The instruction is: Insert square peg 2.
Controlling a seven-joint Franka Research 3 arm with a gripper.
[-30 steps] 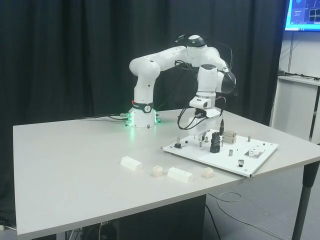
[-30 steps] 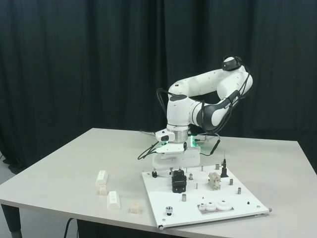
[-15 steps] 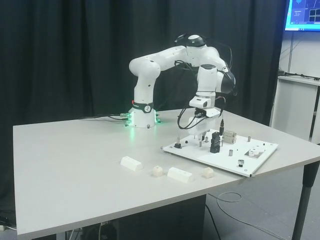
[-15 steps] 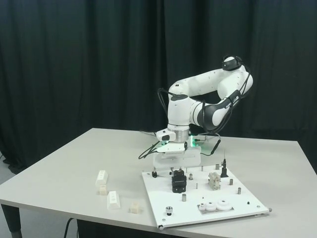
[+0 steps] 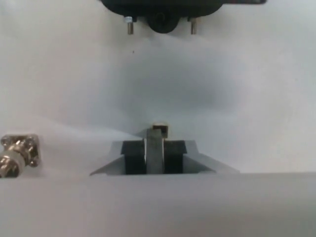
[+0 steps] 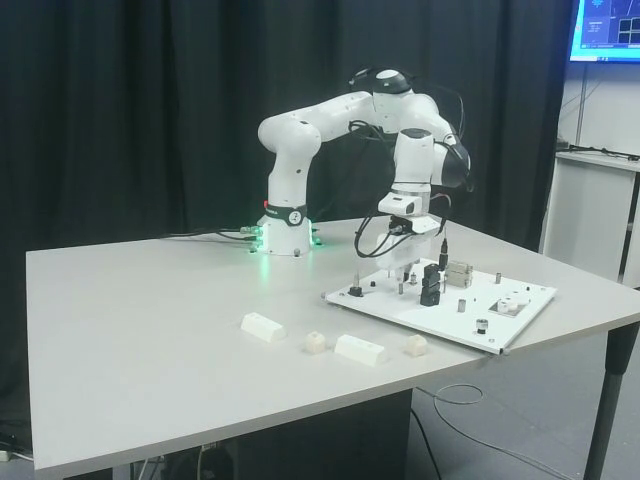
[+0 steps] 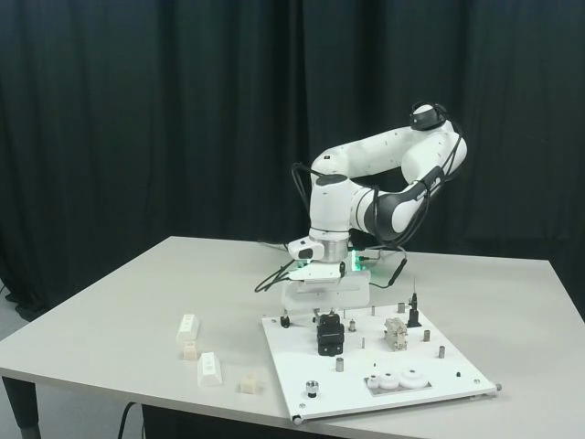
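Wrist view: the tool (image 5: pixel 155 160) has its two black pads closed narrowly on a slim grey square peg (image 5: pixel 154 150), which stands upright between them with its tip showing just past the fingertips. Beneath it lies the white board (image 5: pixel 222 89), and a black fixture (image 5: pixel 160 10) with two small metal pins sits on the board well beyond the peg. A metal threaded connector (image 5: pixel 17 154) stands off to one side, apart from the tool.

In the first room view the white arm (image 6: pixel 330 115) reaches from its base, lit green at the foot, out over the near end of the white board (image 6: pixel 520 320) on the grey bench (image 6: pixel 150 330); the tool (image 6: pixel 408 268) hangs just above the board, beside a black block (image 6: pixel 430 285). Whether the peg's tip touches the board cannot be told.

The second room view shows the same pose — the tool (image 7: pixel 324 297) low over the back edge of the board (image 7: pixel 292 366), the black block (image 7: pixel 330 336) just in front of it. Four small white blocks (image 7: pixel 187 326) lie on the bench to the board's side, well apart from the arm.
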